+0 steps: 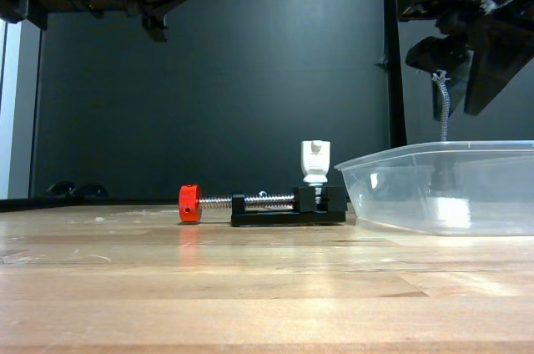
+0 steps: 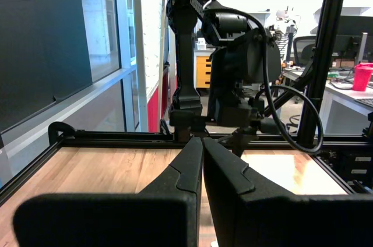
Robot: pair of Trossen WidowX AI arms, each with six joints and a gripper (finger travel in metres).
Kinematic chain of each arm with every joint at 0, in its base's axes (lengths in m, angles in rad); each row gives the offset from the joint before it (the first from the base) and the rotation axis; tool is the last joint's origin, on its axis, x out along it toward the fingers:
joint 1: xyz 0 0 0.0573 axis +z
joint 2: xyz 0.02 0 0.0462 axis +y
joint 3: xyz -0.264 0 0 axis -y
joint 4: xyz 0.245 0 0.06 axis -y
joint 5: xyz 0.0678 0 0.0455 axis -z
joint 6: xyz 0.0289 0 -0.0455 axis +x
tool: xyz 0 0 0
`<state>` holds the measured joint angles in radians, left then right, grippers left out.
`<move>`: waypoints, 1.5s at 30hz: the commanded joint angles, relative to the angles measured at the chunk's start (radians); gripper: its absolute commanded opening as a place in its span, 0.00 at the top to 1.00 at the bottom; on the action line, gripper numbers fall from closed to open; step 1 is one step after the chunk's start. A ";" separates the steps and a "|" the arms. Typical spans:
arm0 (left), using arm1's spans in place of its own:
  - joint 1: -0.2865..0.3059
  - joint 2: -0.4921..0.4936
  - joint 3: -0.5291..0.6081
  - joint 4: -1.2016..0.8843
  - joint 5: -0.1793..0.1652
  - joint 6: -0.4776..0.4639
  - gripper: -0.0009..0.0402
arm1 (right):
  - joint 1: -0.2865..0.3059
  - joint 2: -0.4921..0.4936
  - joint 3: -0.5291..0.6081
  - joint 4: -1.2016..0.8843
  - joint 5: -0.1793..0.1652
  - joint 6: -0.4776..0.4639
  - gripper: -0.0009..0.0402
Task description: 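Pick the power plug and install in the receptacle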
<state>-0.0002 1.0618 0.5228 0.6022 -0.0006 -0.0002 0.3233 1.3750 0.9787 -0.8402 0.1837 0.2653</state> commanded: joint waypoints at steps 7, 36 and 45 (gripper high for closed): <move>0.000 0.000 0.000 0.000 0.000 0.000 0.98 | 0.002 0.056 -0.004 0.066 0.000 0.000 0.40; 0.000 0.000 0.000 0.000 0.000 0.000 0.98 | 0.004 0.119 -0.075 0.182 0.016 0.000 0.41; 0.000 0.000 0.000 0.000 0.000 0.000 0.98 | 0.004 0.119 -0.075 0.183 0.030 -0.004 0.55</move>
